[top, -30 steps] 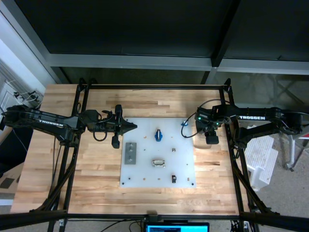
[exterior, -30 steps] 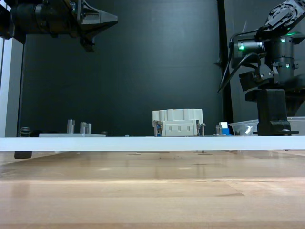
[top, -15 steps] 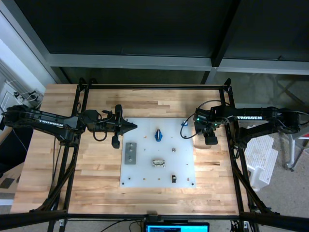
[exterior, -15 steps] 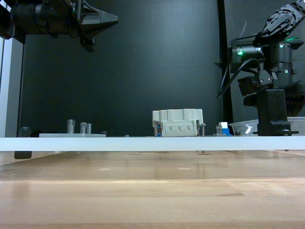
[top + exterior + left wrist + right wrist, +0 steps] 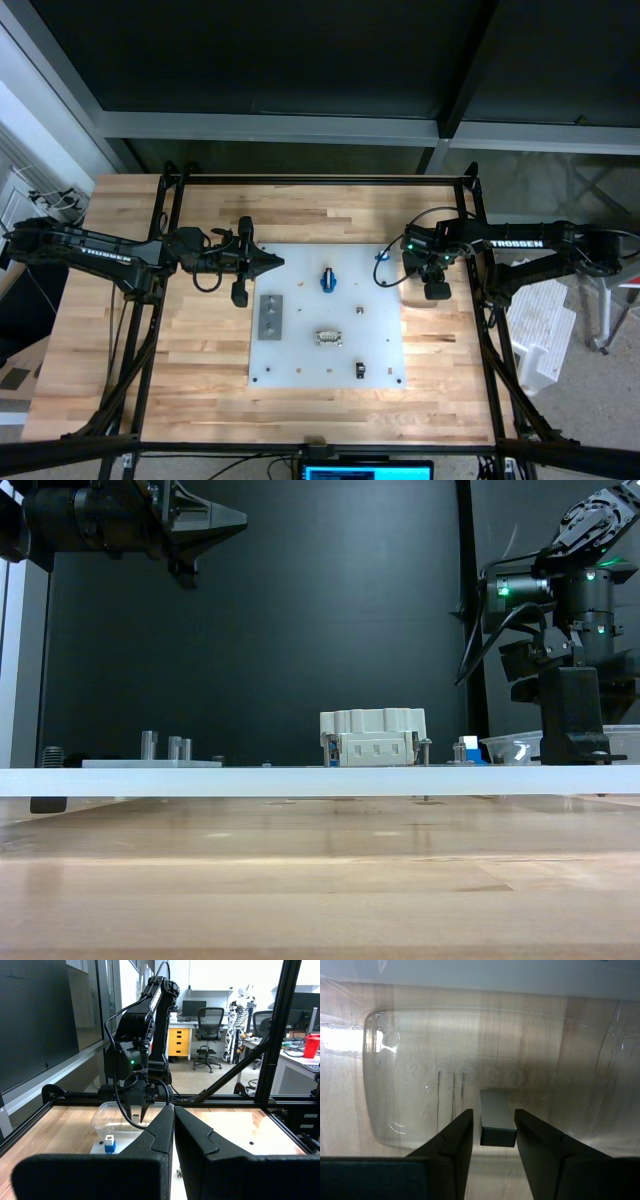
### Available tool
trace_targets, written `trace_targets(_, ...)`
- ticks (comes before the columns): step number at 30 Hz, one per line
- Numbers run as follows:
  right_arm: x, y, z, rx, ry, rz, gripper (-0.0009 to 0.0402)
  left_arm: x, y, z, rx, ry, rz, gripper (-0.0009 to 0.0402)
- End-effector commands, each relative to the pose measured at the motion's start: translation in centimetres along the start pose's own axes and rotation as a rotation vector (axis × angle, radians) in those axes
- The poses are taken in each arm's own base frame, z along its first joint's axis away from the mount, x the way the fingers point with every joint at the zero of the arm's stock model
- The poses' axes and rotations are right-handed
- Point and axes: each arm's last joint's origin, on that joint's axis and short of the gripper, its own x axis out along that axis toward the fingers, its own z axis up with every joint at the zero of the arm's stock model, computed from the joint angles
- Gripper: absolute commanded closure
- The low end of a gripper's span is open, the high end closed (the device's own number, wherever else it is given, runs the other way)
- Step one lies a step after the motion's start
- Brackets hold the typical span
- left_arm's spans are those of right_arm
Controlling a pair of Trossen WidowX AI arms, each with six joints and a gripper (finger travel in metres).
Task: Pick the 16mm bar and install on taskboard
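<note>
Just right of taskboard (image 5: 300,350), clear tray (image 5: 385,1060) sits on tabletop (image 5: 180,340). 16mm bar (image 5: 497,1115) lies inside, straddled by right gripper (image 5: 493,1112), fingers parted; contact unclear, possibly 1 side. Over board's far-left corner, left gripper (image 5: 173,1110) hangs high, fingers together, empty. Right arm shifted slightly since 1 s ago.

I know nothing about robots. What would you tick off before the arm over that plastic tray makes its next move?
1. 16mm bar sits between the right gripper fingers: ok.
2. Fingers closed on the bar: not ok, a gap shows on one side.
3. Bar lies inside the clear tray: ok.
4. Left gripper shut, held high away from the tray: ok.
5. Free hole in the grey block on the taskboard: cannot tell.
</note>
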Motion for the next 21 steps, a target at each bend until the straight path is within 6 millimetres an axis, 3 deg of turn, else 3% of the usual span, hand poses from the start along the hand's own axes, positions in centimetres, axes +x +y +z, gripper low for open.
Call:
trace_targets(1,0.0,0.0,0.0,0.001,0.000,-0.001,0.0314,0.0,0.0,0.0,0.000,0.000,0.000,0.0393)
trace_targets(13,0.0,0.0,0.0,0.000,0.000,-0.002,0.0385,0.0,0.0,0.0,0.000,0.000,0.000,0.0393)
trace_targets(21,-1.2,-0.2,0.4,-0.002,0.005,0.001,0.0388,0.0,0.0,0.0,0.000,0.000,0.000,0.0393)
